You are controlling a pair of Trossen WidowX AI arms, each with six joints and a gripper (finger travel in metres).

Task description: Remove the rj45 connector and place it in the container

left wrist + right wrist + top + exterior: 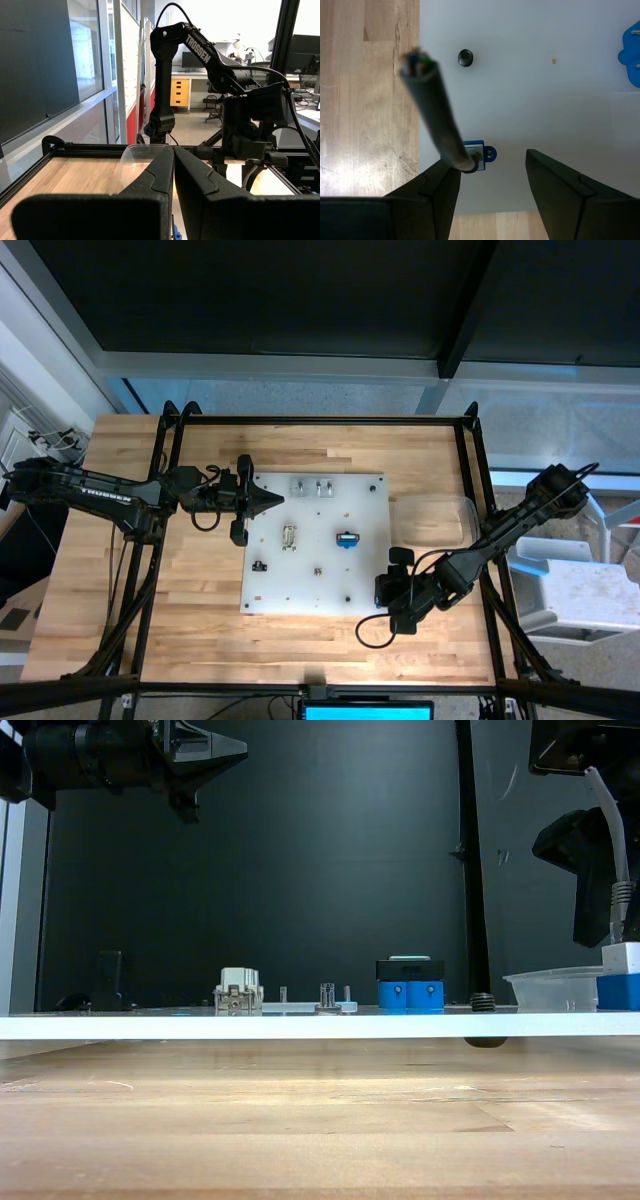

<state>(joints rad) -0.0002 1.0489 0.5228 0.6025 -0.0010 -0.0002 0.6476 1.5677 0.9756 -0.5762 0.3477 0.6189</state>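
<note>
The rj45 connector (476, 156) sits in a small blue mount on the white board, with a grey cable stub (432, 100) rising from it. In the low view the connector shows as a white piece (622, 958) on a blue base. My right gripper (490, 167) hangs open just above it. The connector lies between the fingers, close against one finger (442, 190). From above, the right gripper (392, 578) stands at the board's right near edge. The container (432, 520) lies just beyond it on the wood. My left gripper (272, 499) is shut, empty, and high over the board's left edge.
The white board (370, 540) carries a blue-and-black part (347, 539), a grey metal connector (291, 538) and a black screw (465, 57). A black frame rail (480, 490) runs close behind the container. Bare wood lies along the table's near side.
</note>
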